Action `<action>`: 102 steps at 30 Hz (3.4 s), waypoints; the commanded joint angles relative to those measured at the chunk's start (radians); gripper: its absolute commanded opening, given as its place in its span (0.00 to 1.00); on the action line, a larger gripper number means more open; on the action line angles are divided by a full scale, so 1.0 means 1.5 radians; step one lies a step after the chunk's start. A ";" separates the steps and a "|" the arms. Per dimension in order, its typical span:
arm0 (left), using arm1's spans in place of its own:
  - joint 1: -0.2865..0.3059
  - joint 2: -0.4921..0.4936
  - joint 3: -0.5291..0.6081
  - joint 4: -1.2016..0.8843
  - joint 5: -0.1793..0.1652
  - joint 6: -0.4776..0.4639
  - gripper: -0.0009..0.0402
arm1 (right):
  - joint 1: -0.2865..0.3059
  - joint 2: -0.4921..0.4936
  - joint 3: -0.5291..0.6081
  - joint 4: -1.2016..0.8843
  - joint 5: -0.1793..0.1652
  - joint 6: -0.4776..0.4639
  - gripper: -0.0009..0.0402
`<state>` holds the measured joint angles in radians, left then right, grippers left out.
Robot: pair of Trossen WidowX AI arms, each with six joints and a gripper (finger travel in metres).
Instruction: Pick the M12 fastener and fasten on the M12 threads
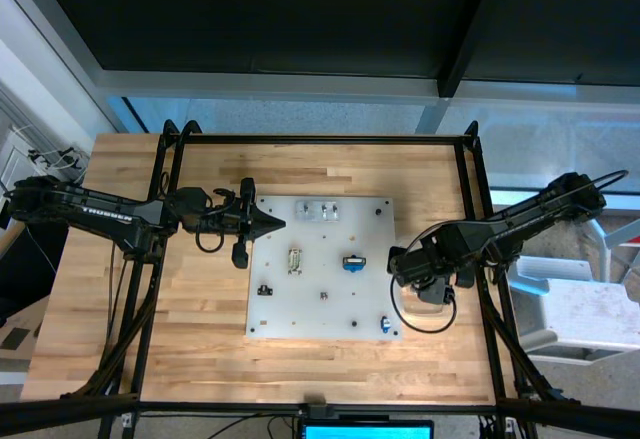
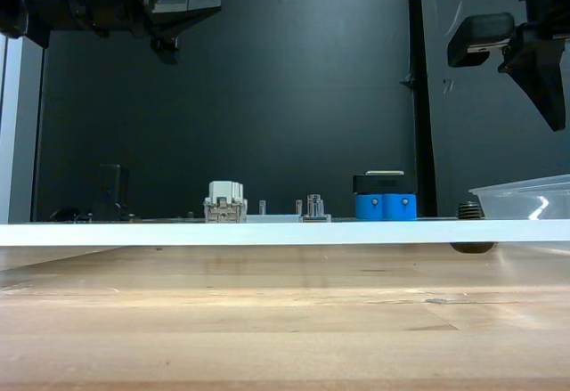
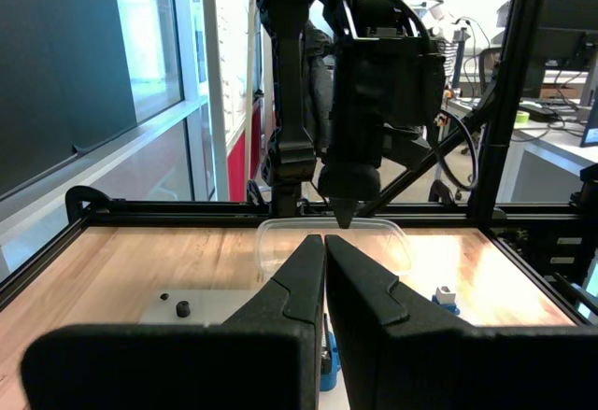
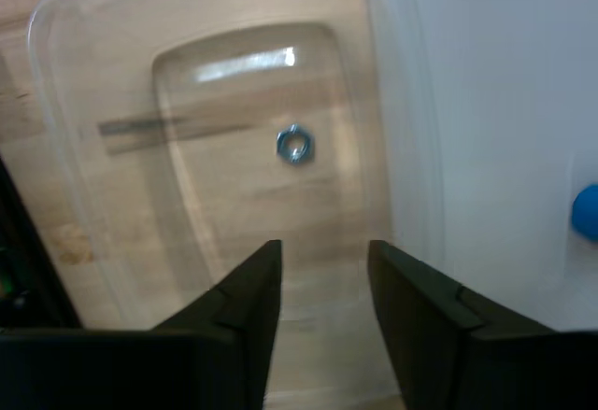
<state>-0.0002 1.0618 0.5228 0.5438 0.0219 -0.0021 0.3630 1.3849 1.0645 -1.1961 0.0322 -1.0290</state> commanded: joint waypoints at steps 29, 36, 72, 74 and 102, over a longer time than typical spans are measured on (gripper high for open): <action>0.000 0.000 0.000 0.000 0.000 0.000 0.02 | 0.027 0.052 -0.110 0.150 -0.020 -0.005 0.49; 0.000 0.000 0.000 0.000 0.000 0.000 0.02 | 0.029 0.053 -0.139 0.198 -0.022 0.001 0.49; 0.000 0.000 0.000 0.000 0.000 0.000 0.02 | 0.030 0.075 -0.207 0.288 -0.022 0.050 0.48; 0.000 0.000 0.000 0.000 0.000 0.000 0.02 | 0.030 0.075 -0.207 0.288 -0.022 0.050 0.48; 0.000 0.000 0.000 0.000 0.000 0.000 0.02 | 0.030 0.075 -0.221 0.312 -0.022 0.052 0.20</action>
<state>-0.0002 1.0618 0.5224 0.5438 0.0219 -0.0021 0.4076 1.4967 0.7338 -0.7288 0.0006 -0.9512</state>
